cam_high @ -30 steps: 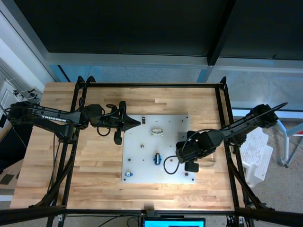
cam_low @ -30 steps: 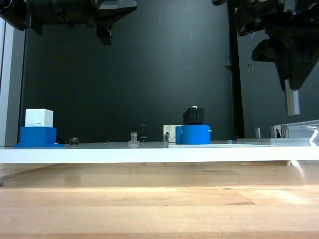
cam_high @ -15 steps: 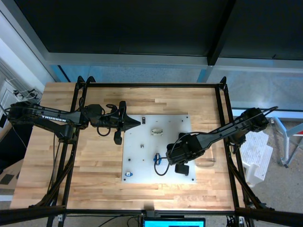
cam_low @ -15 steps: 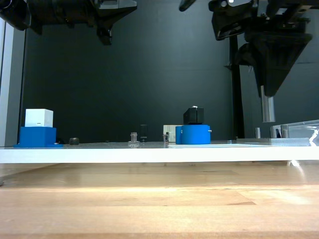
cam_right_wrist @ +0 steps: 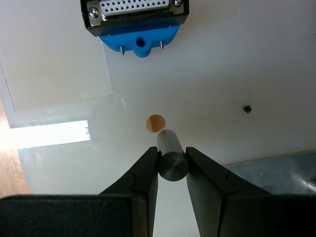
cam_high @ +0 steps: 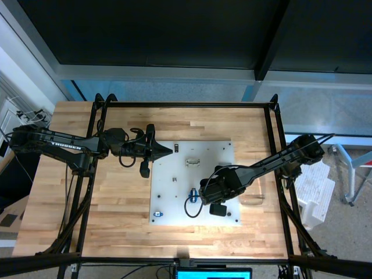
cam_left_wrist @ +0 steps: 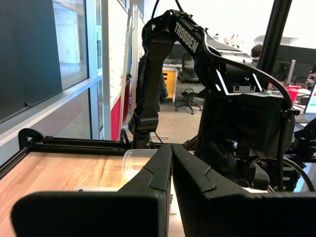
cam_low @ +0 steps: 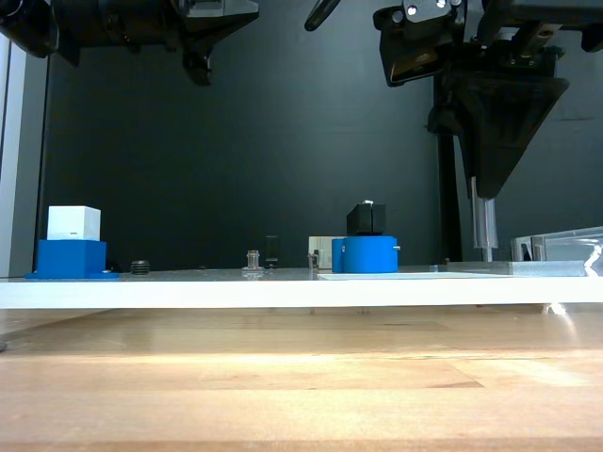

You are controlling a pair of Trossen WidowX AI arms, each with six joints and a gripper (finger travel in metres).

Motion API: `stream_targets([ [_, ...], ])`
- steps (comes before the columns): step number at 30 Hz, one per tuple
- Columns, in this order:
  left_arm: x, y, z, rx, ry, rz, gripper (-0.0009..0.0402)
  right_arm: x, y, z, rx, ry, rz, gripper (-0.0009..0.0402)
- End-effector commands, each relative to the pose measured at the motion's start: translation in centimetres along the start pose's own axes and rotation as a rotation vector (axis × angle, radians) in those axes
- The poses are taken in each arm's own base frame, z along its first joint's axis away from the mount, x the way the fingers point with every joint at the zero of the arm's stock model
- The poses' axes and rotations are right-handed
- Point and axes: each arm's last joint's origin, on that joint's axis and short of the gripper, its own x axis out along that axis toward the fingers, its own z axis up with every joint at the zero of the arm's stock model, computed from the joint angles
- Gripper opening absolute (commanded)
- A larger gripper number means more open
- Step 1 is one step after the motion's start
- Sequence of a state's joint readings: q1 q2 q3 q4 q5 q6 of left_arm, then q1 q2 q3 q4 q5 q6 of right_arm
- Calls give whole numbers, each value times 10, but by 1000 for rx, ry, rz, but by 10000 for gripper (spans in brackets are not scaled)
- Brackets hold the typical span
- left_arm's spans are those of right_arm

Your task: Pick the 16mm cylinder and install on the taskboard

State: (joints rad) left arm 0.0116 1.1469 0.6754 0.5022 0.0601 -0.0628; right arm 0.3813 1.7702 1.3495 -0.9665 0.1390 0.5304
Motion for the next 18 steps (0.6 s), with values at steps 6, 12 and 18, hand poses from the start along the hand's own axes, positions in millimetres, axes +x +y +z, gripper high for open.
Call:
stream_targets([
  [6, 0, 0, 0, 0, 0, 0, 0, 9, 2, 2, 3, 7, -6, 7],
  [12, 0, 0, 0, 0, 0, 0, 0, 16, 4, 4, 3, 10, -6, 7],
  [18, 0, 0, 0, 0, 0, 0, 0, 21, 6, 6, 3, 8, -4, 7],
])
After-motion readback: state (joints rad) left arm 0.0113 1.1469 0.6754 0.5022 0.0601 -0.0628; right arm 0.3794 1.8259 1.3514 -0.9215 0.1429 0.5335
